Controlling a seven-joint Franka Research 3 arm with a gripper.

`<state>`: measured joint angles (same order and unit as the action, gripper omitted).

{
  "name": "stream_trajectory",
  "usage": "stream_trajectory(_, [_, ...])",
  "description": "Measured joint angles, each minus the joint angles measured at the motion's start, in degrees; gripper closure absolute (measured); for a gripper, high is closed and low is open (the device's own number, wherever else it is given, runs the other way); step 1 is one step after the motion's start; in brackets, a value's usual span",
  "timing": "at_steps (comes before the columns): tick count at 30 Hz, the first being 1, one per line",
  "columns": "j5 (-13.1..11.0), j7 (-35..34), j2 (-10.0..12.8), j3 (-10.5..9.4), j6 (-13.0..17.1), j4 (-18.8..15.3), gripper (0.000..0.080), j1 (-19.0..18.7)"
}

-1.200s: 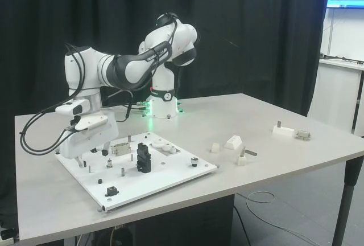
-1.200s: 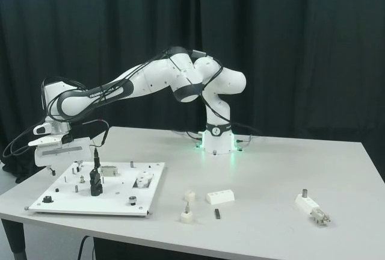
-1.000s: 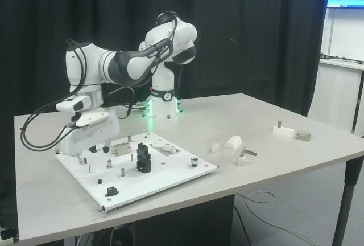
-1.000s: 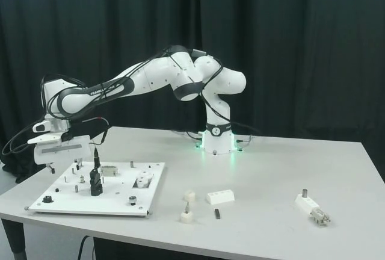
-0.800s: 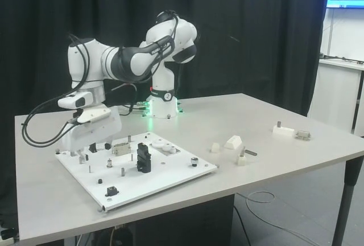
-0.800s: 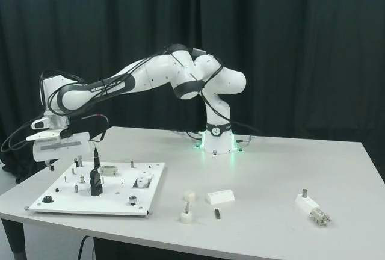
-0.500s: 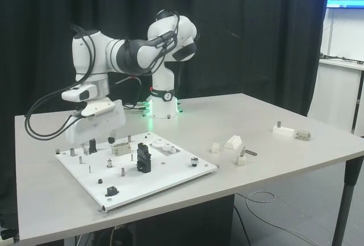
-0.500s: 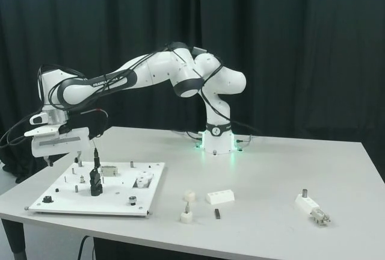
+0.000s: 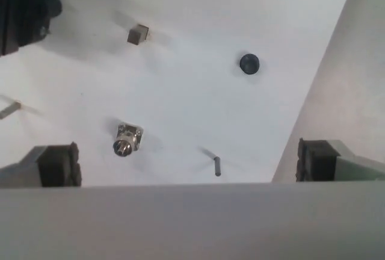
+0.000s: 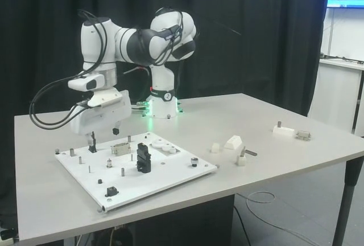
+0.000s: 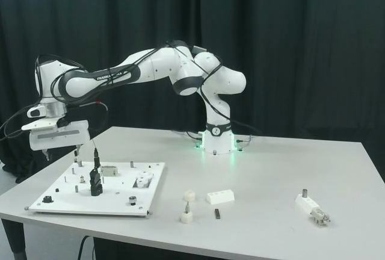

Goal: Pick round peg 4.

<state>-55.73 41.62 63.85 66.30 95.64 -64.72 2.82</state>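
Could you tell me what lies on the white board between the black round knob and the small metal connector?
Wrist view: only bare white board between knob and connector.

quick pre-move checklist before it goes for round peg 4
1. Tool open: ok, fingers stand wide apart in the wrist view.
2. Tool empty: ok, nothing between the fingers.
3. Tool clear of the white board: ok, it hangs above it.
4. Thin grey peg between the fingers: ok, upright on the board.
5. That peg is round peg 4: cannot tell, no labels show.
6. Black block near the path: ok, apart from the tool.
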Motion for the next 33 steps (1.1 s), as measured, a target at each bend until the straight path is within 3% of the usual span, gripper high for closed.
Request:
stream_trajectory(12, [1.5, -2.9, -0.4, 0.07, -3.7, 2.7, 0.0003, 0.4])
stream_trajectory(22, [1.5, -5.1, -1.7, 0.00, -11.1, 4.4, 0.0003, -0.3])
stream_trajectory(33, [1.4, -9.8, -3.0, -0.84, -17.6, 4.6, 0.0003, -4.3])
